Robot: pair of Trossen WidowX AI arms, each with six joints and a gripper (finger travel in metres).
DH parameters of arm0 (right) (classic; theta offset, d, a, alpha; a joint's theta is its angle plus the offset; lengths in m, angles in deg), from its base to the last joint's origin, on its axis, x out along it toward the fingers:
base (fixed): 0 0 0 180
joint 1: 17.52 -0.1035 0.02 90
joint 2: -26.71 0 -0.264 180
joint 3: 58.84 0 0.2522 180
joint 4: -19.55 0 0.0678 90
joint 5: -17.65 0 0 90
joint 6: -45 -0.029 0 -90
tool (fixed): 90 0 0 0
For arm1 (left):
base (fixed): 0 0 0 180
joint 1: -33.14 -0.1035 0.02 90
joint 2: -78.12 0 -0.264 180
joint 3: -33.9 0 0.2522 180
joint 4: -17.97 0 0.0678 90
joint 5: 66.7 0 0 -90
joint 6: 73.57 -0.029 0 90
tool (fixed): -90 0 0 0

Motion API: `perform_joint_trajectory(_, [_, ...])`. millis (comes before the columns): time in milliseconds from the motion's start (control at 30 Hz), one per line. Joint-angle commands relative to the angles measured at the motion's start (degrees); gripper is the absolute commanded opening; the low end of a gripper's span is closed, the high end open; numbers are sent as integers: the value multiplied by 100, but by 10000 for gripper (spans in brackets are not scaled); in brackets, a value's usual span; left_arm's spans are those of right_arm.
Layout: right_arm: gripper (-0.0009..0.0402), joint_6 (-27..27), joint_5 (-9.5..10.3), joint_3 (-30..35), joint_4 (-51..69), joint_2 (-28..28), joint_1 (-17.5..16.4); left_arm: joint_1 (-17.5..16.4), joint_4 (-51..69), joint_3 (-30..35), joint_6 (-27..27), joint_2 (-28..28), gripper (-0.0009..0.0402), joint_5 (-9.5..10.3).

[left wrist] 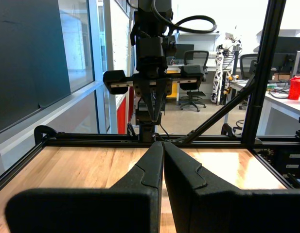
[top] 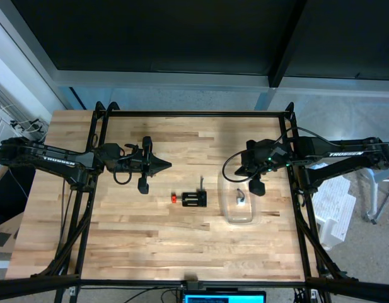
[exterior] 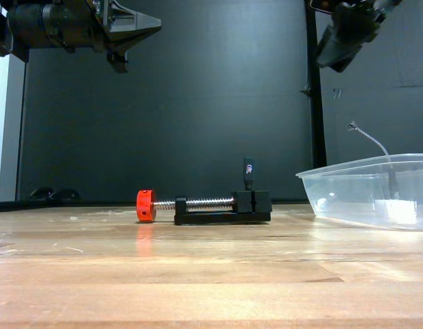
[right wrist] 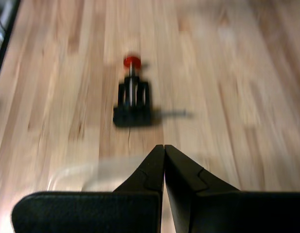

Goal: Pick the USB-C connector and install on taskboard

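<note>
Table (top: 150, 246): pale wood, planks striped tan and honey, with darker grain streaks.
Taskboard (top: 195, 200): black body, red-orange knob (exterior: 146, 205), bright silver threaded screw (exterior: 204, 203). Its upright pin (exterior: 248, 171) is dark with a small white mark.
Tray (top: 227, 214): clear, colourless plastic.
USB-C connector (top: 242, 195), inside the tray: dark, blackish, on a grey lead (exterior: 369, 137).
Left pincer (top: 169, 165), over the table's left half: matt black.
Right pincer (top: 257, 188), above the tray's far end: matt black.
Table frame (top: 194, 114): black.
</note>
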Motion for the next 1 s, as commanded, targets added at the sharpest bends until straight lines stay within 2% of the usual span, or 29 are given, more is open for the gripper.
perform_joint_trajectory(33, [0, -24, 0, 323, 767, 136, -4, 0, -2, 0, 0, 2, 0, -2])
perform_joint_trajectory(167, [0, -74, 15, 629, 1655, 321, -13, -2, -2, 0, 0, 0, 0, -2])
perform_joint_trajectory(267, [0, -125, 166, 730, 2140, 466, -20, 0, -2, 0, 0, 2, 0, -2])
perform_joint_trajectory(533, [12, -249, 197, 688, 2667, 879, -138, -2, -2, 0, 0, 2, 0, -2])
perform_joint_trajectory(800, [74, -490, 186, 680, 2636, 1187, -339, -2, -2, 0, 0, 0, 0, -2])
perform_joint_trajectory(900, [105, -590, 125, 678, 2594, 1346, -573, 0, -2, 0, 0, 2, 0, -2])
perform_joint_trajectory(1000, [136, -730, -68, 645, 2531, 1451, -767, 0, 0, 0, 0, 2, 0, -2])
